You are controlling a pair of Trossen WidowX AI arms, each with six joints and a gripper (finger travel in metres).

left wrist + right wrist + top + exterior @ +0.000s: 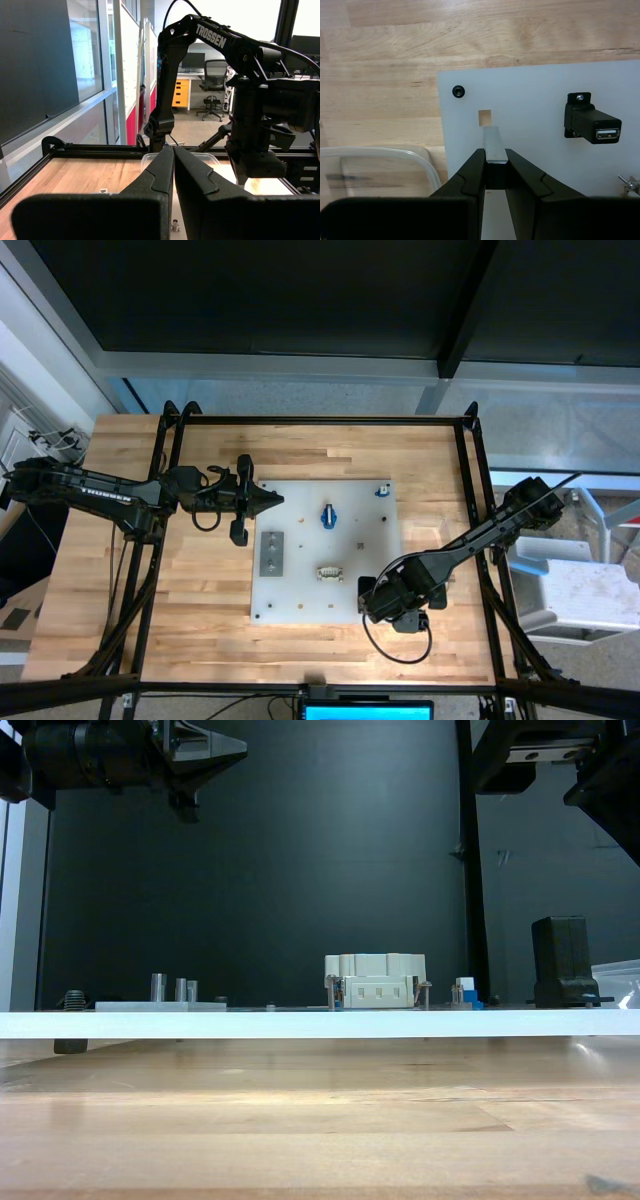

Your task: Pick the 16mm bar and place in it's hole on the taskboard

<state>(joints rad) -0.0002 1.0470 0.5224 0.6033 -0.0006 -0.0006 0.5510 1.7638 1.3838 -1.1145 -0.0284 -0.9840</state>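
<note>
One bar, right pincer; left aloft

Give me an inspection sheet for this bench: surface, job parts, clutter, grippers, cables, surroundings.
Surface: wooden table with a white board on it.
Job's things: bar held in the right gripper, clear of its square hole.
Clutter: clear tub beside the board; grey block, white connector, blue part on it.
Grippers: left gripper shut, empty, raised over the board's left edge; right gripper shut on the bar at the board's near right corner.
Cables: black loop by the right gripper.
Surroundings: black frame around the table; office chair beyond.
</note>
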